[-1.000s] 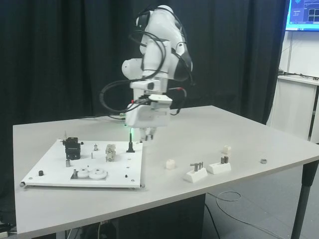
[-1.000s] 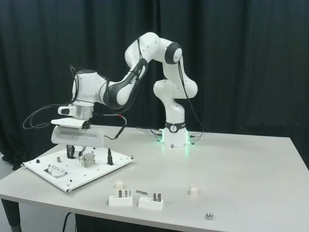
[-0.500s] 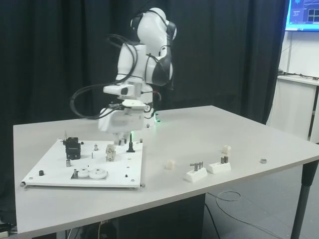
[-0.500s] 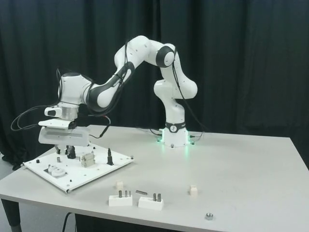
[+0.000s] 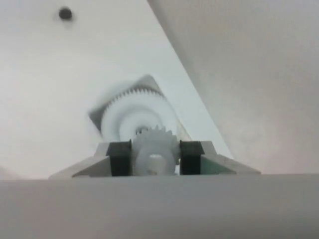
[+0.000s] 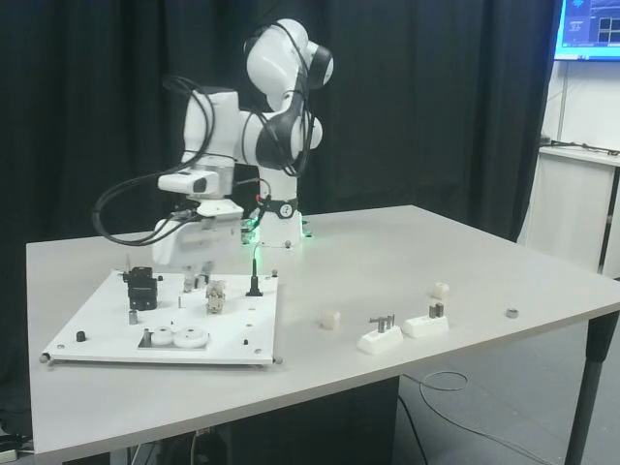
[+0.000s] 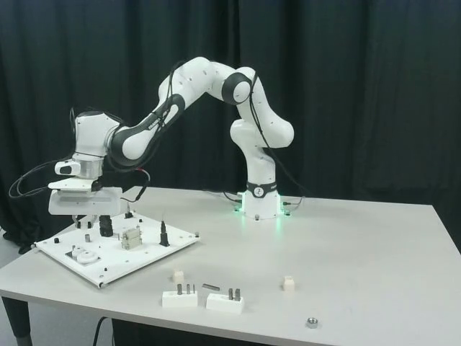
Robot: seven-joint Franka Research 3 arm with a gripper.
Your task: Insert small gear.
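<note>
1. Black curtains [image 7: 374, 86] hang behind the grey table [image 7: 360, 252] in both room views; a screen [image 6: 589, 29] and a white cabinet [image 6: 572, 203] stand at the edge of the first room view.
2. On the table lies a white board [image 6: 107, 320] near one end, and the white arm [image 7: 194, 83] reaches from its base [image 7: 261, 205], lit green at the foot, out over that board.
3. The gripper [image 5: 155, 158] hangs above the board and is closed on the small gear [image 5: 155, 155], its black pads [image 5: 119, 158] pressing the gear from both sides.
4. In the wrist view the small gear sits held in the air just over a large gear [image 5: 137, 113], which rests in a recess of the board.
5. The board also carries a black block [image 6: 141, 288], a black peg [image 6: 254, 281] and a small metal part [image 6: 214, 295].
6. Off the board, well apart from it, the table holds two white holders with pins [image 7: 203, 299], two small white cubes [image 7: 177, 274] and a nut [image 7: 312, 322] near the front edge.
7. A cable [image 6: 441, 383] lies on the floor beneath the table.
</note>
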